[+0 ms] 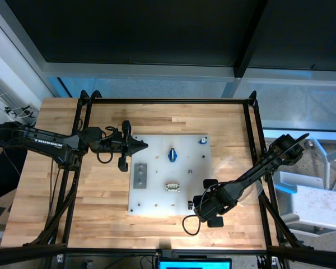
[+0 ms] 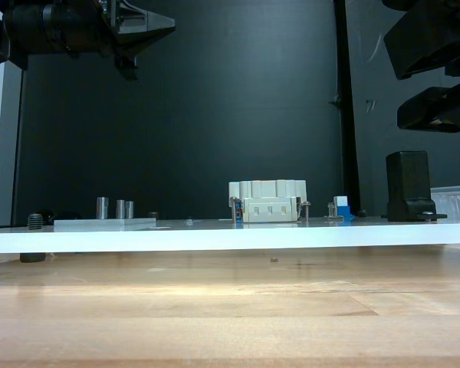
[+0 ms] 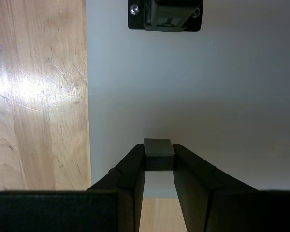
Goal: Pick the 16mm bar from the taskboard and place it in the container
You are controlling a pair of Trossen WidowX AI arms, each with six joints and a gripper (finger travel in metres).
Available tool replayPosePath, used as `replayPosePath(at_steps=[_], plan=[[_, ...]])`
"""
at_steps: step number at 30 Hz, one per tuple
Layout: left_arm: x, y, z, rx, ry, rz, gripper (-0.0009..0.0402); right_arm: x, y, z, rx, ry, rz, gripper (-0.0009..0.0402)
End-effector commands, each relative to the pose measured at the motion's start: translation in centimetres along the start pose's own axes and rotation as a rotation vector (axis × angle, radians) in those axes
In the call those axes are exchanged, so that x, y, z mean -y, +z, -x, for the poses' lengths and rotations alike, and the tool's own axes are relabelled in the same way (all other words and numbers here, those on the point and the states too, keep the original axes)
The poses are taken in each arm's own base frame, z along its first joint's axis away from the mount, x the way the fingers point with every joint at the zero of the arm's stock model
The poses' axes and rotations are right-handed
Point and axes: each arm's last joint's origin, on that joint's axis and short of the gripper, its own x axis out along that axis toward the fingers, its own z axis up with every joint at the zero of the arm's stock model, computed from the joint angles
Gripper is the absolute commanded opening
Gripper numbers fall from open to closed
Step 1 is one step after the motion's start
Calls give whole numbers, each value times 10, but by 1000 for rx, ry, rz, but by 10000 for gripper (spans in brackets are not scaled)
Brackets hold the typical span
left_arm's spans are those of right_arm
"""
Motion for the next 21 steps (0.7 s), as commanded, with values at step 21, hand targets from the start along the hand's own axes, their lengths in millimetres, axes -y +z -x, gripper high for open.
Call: replayPosePath(at_steps=[21], plan=[[0, 0, 0, 1, 0, 0, 0, 5, -3, 20, 36, 20, -2, 29]])
